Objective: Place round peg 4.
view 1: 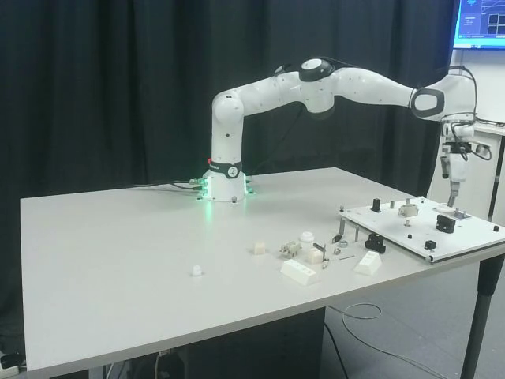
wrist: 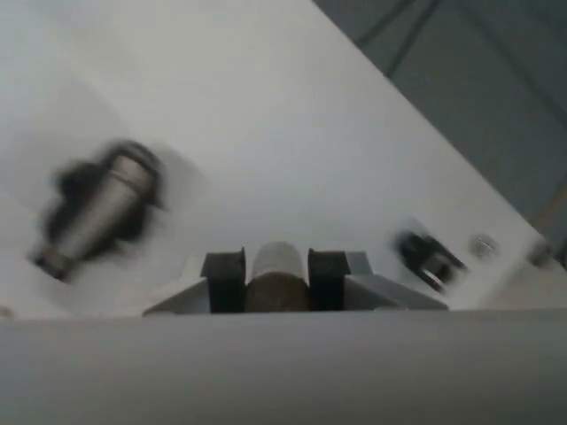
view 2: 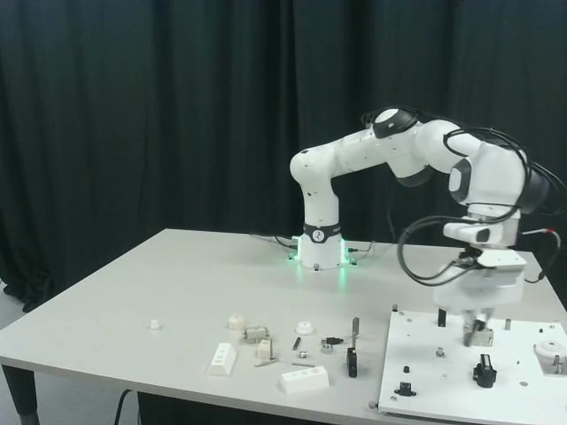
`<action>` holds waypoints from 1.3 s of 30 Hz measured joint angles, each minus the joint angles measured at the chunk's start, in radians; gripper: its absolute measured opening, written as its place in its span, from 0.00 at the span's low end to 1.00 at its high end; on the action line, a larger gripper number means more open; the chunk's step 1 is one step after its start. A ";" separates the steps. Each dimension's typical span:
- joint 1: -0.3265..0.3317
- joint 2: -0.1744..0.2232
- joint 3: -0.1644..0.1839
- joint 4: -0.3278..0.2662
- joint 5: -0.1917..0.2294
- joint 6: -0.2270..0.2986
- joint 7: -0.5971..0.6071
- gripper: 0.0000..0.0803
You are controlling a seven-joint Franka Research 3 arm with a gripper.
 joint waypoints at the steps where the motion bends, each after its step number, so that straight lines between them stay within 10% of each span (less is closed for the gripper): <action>1: -0.004 0.000 -0.006 -0.001 -0.008 -0.008 -0.004 0.18; 20: -0.112 0.000 -0.056 -0.033 -0.119 -0.120 -0.147 0.18; 39: -0.174 0.000 -0.088 -0.172 -0.106 -0.101 -0.344 0.18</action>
